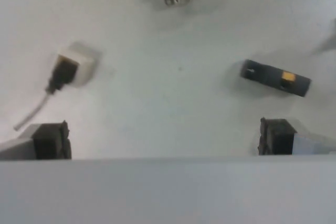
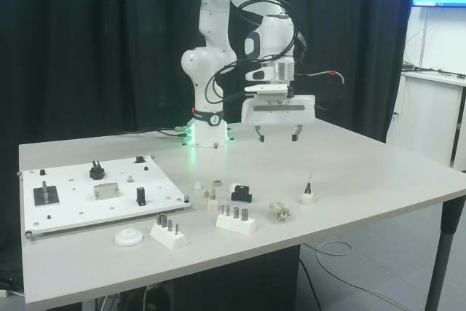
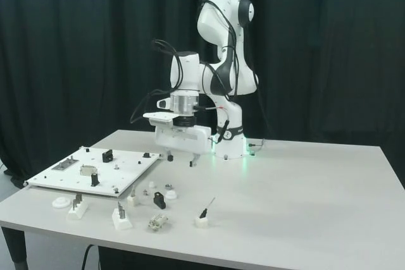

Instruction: Pick USB.

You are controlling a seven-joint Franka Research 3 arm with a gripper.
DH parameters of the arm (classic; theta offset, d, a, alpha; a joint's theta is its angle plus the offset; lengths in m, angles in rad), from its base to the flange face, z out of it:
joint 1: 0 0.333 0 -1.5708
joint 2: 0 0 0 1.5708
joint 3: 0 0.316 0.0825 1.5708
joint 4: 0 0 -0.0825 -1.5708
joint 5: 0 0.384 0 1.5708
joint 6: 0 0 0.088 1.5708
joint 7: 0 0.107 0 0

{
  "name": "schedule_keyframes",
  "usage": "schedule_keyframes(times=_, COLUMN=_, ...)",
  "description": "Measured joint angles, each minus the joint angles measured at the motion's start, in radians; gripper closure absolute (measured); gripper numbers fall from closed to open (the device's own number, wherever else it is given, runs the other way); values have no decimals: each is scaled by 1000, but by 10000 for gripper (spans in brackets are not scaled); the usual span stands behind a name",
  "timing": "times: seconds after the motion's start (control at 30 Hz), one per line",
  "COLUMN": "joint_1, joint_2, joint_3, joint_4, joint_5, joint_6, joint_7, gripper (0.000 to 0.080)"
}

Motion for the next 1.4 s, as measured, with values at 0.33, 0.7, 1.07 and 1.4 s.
schedule_keyframes(times=0.33, joint_1=0, joint_2=64, joint_3=26, joint_4=70, joint_5=2, joint_6=30, joint_7=122, gripper=3)
schedule_keyframes(times=0.7, joint_1=0, joint_2=160, joint_3=52, joint_4=153, joint_5=51, joint_6=31, joint_7=252, gripper=3)
schedule_keyframes(times=1.07, joint_1=0, joint_2=223, joint_3=66, joint_4=203, joint_5=72, joint_6=31, joint_7=412, gripper=3)
schedule_keyframes(times=1.4, joint_1=0, joint_2=251, joint_3=75, joint_4=210, joint_5=101, joint_6=31, joint_7=509, gripper=3)
